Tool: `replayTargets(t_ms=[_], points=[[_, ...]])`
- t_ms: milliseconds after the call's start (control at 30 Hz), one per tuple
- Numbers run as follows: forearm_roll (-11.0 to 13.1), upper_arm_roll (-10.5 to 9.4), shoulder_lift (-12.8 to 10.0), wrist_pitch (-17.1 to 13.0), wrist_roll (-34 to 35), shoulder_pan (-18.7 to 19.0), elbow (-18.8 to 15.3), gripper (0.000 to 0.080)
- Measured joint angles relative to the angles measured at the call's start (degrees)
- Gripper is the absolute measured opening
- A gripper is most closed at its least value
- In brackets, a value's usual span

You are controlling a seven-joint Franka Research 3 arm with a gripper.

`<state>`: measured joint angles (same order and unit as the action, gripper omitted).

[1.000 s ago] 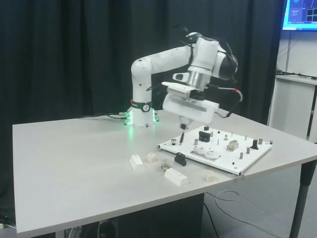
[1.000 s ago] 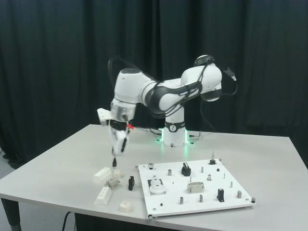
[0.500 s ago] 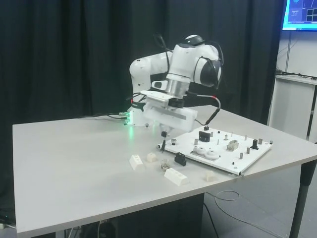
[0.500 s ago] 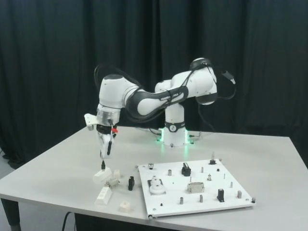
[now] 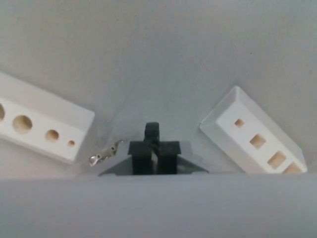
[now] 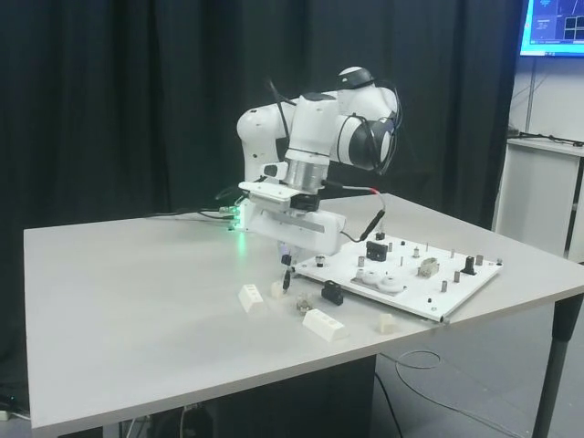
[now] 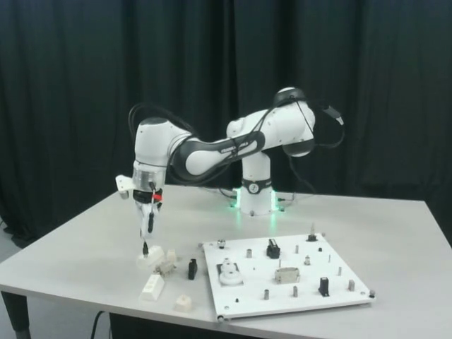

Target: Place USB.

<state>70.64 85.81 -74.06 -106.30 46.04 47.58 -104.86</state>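
Presently we see the fingers [image 5: 154,157] closed on a small black USB plug [image 5: 152,135], which hangs just above the grey bench [image 6: 137,283]. Nearest the bench's front edge, relative to the white assembly board [image 7: 282,279], lie a small white cube [image 7: 183,304] and a long white block [image 7: 152,286]. Beyond them, beside the board's near corner, stand a black part [image 7: 192,268] and a small metal piece [image 7: 167,267]. Directly under the plug sits a white block with square sockets [image 5: 257,141]; a white block with round holes [image 5: 37,126] lies well apart from it. Farther back, the white arm [image 7: 212,152] rises from its base [image 7: 256,194], lit green.
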Motion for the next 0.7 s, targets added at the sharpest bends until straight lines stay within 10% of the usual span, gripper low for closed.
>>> replayTargets(t_ms=[400, 433, 700], points=[[0.3, -0.54, -0.1, 0.0, -1.1, -0.8, -0.1, 0.0024], [0.3, -0.54, -0.1, -0.1, -1.1, -0.9, -0.1, 0.0633], [0.2, -0.38, -0.2, -0.7, -1.5, -1.4, -0.1, 0.0764]])
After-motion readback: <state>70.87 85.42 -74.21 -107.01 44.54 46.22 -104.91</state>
